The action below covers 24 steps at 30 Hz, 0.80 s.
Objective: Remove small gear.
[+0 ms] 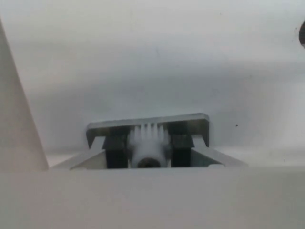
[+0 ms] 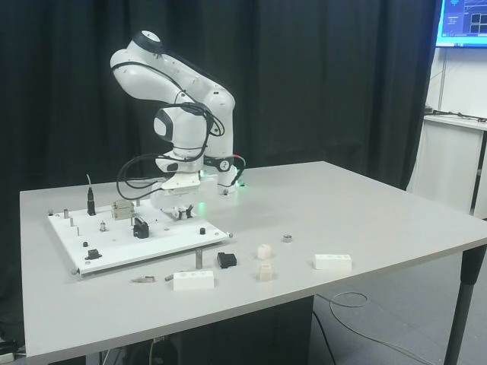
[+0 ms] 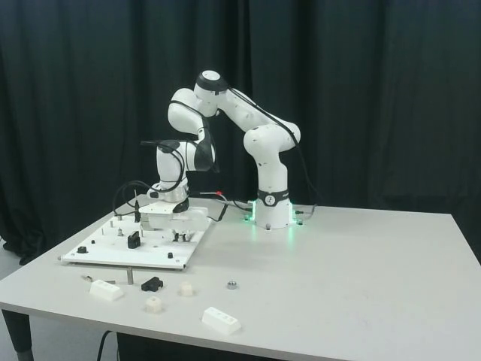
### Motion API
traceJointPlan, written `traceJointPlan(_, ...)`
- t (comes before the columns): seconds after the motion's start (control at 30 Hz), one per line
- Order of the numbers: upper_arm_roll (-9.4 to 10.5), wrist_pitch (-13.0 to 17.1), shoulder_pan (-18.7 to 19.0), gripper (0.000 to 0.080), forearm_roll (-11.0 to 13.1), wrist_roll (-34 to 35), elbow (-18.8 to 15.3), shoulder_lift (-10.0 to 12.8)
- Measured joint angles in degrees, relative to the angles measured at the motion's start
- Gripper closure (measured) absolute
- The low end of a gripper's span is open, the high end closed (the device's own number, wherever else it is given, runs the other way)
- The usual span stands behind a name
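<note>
Bench [image 2: 365, 205]: grey, filling the lower half of both room views.
Arm [image 3: 248, 124]: white, bent over from its green-lit base at mid-frame down toward the board at left.
Board [image 2: 163, 242]: white, flat on the bench at left of frame, carrying small black and grey fittings.
Loose parts: two white blocks [image 3: 221, 320], two small white pieces, a black piece [image 3: 152, 284] and a small round part lay on the bench near the front edge, apart from the board.
Jaws [image 1: 149, 145]: low over the board; black fingers [image 1: 115, 148] stood either side of the small gear, closed against its flanks.
Small gear [image 1: 148, 143]: white, toothed, at lower centre of the wrist view, clamped between the jaws.
</note>
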Motion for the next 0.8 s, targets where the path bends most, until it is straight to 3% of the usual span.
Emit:
traceJointPlan(0.37,0.14,-0.09,0.02,0.0609,0.00,-6.00,-0.04,0.00)
traceJointPlan(0.8,0.73,-0.67,-0.18,0.0609,0.28,-0.22,-0.05,0.00)
